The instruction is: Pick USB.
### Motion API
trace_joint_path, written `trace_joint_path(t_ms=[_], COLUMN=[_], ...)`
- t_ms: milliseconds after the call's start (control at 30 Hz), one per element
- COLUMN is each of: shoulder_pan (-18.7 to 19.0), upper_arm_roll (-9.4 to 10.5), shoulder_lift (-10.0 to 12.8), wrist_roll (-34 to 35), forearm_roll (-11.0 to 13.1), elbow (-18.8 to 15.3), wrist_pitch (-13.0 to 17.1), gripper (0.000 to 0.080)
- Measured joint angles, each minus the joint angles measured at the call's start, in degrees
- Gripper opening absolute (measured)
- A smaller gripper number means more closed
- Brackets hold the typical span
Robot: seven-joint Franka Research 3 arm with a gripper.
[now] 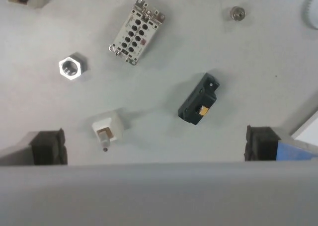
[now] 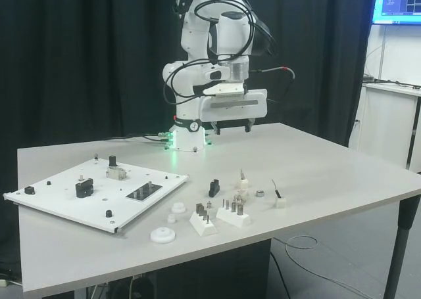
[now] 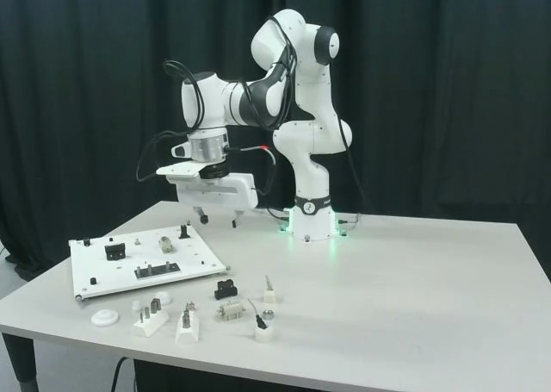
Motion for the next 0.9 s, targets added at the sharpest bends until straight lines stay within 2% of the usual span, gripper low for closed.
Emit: trace_joint_path(t_ms=[400, 900], shoulder_pan=[0.4, 0.86], upper_arm_roll=[0.05, 0.06], shoulder_lift=[0.07, 0.1], wrist_roll=[0.72, 3.1], forearm_roll=[0.93, 1.64], elbow=[-0.09, -1.27], wrist_pitch=[0.55, 2.82], gripper=[0.08, 0.08])
